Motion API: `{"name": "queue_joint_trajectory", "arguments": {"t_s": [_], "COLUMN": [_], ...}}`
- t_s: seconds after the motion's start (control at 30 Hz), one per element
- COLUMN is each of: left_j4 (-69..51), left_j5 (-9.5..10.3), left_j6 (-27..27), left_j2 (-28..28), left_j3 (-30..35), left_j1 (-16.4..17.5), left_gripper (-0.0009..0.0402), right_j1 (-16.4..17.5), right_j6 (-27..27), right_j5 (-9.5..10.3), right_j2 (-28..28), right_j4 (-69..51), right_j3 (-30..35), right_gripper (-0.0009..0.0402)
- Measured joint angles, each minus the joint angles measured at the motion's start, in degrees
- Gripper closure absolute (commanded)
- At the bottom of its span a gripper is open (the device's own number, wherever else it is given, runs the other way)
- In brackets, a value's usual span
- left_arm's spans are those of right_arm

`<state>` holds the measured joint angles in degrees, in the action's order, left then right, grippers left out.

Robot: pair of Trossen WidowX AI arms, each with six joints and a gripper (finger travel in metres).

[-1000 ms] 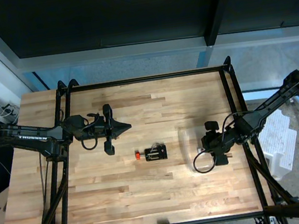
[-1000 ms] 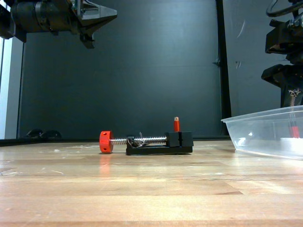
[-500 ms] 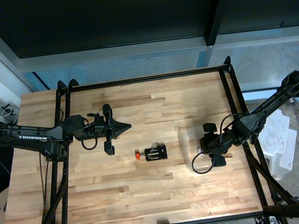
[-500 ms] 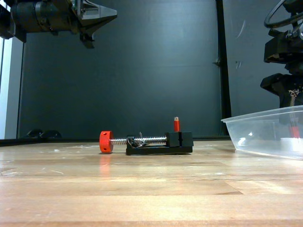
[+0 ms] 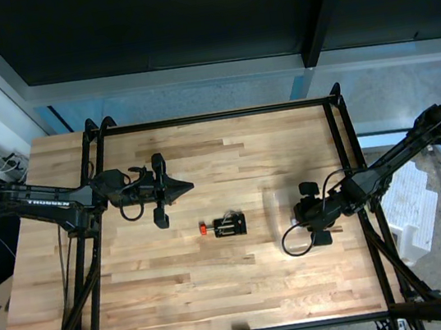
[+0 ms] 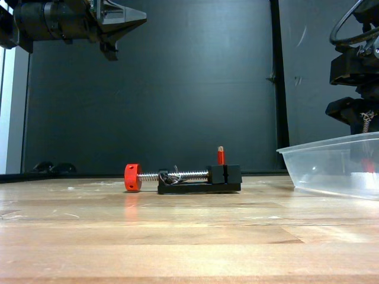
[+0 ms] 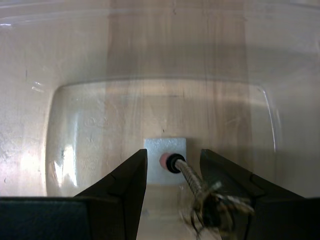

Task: Pick the RCA connector and install on taskboard

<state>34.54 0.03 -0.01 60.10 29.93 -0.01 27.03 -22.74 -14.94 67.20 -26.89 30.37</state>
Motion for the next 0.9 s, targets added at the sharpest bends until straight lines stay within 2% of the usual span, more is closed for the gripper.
{"name": "queue_joint_trajectory", "arguments": {"t_s": [0.47, 0.9], "left_j4": [0.00, 0.00], "left_j5": [0.02, 0.02], "left_j6": [0.00, 0.00], "left_j2": [0.00, 0.00], "left_j3": [0.00, 0.02], "left_j1": [0.00, 0.00], "left_gripper": [0.0393, 0.0393], "right_j1": [-0.04, -0.04], "right_j6": [-0.57, -0.76], "right_j5": [0.00, 0.00], "right_j2": [0.72, 0.72], "right_j4": [0.17, 0.20], "right_j3": [0.00, 0.00], "right_gripper": [0.0280, 0.0347]}}
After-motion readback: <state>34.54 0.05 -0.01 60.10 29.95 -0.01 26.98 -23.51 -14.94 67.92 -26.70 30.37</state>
